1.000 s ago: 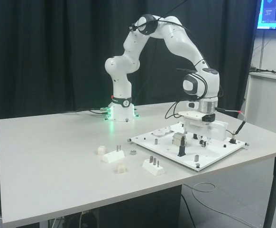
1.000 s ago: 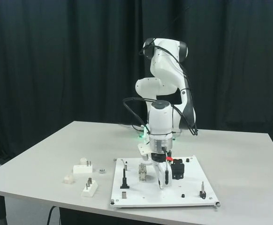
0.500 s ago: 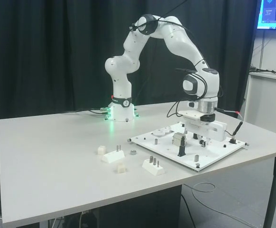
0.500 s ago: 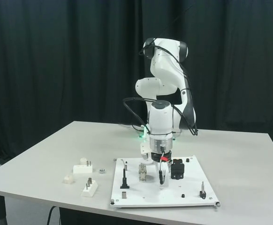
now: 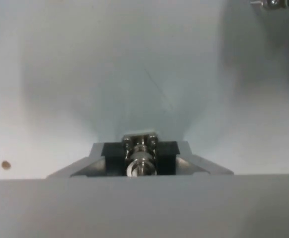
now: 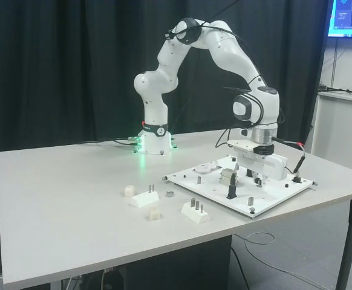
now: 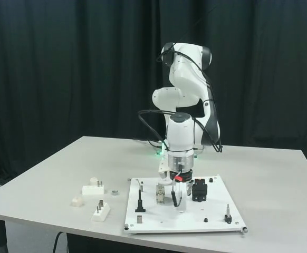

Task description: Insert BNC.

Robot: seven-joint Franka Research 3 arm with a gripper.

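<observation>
One BNC connector [image 5: 141, 159] clamped between gripper [image 5: 140, 171] fingers, above white board [image 6: 267, 194]

grey table [image 6: 61, 187], white board [image 6: 273, 194], small white blocks [image 6: 144, 199]

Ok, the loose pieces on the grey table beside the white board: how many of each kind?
Plain white blocks: 2
White blocks with upright pins: 2
Small ring: 1
Total: 5
</observation>
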